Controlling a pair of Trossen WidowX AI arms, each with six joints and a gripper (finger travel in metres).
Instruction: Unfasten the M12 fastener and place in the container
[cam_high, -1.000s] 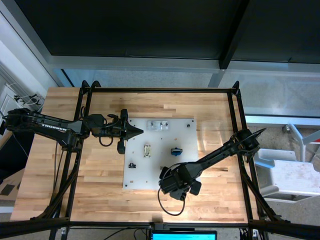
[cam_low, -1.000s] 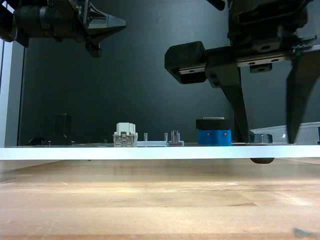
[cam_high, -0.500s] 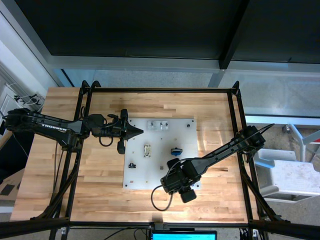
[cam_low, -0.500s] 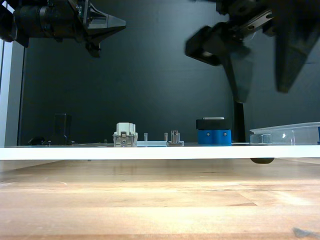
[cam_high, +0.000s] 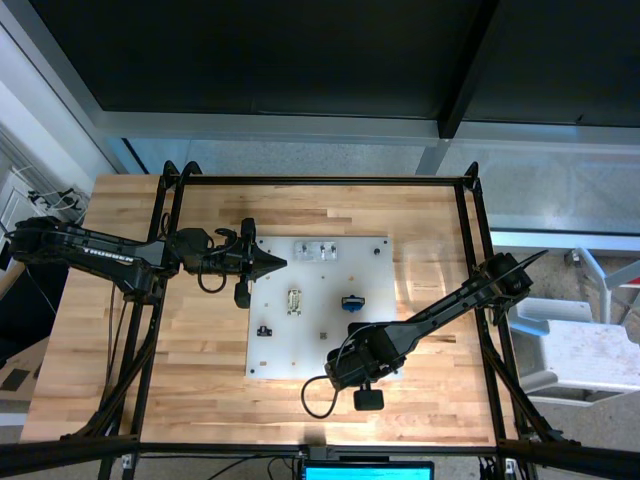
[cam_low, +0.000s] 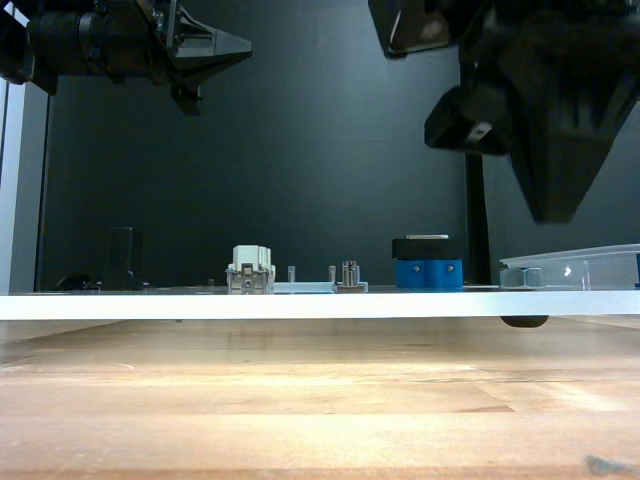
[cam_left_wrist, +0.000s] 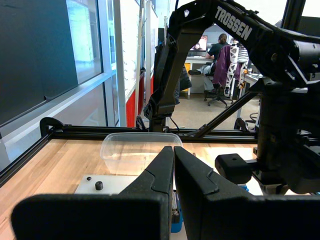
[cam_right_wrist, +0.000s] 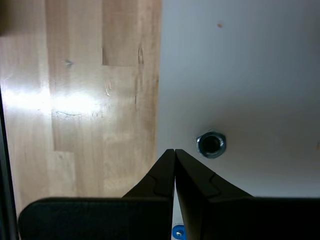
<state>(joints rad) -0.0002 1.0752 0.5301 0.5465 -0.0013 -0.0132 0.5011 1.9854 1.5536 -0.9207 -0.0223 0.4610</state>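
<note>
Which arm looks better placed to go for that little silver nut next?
Right. The right hand, shut and empty, hangs over the board close by the nut; the left hand, also shut, hovers at the board's far left corner.

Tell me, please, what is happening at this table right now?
The right gripper is after the small silver nut and hangs above the white board beside it, shut on nothing. The nut sits on the board, not in the clear tub. The left gripper is parked, shut, over the board's left edge.
</note>
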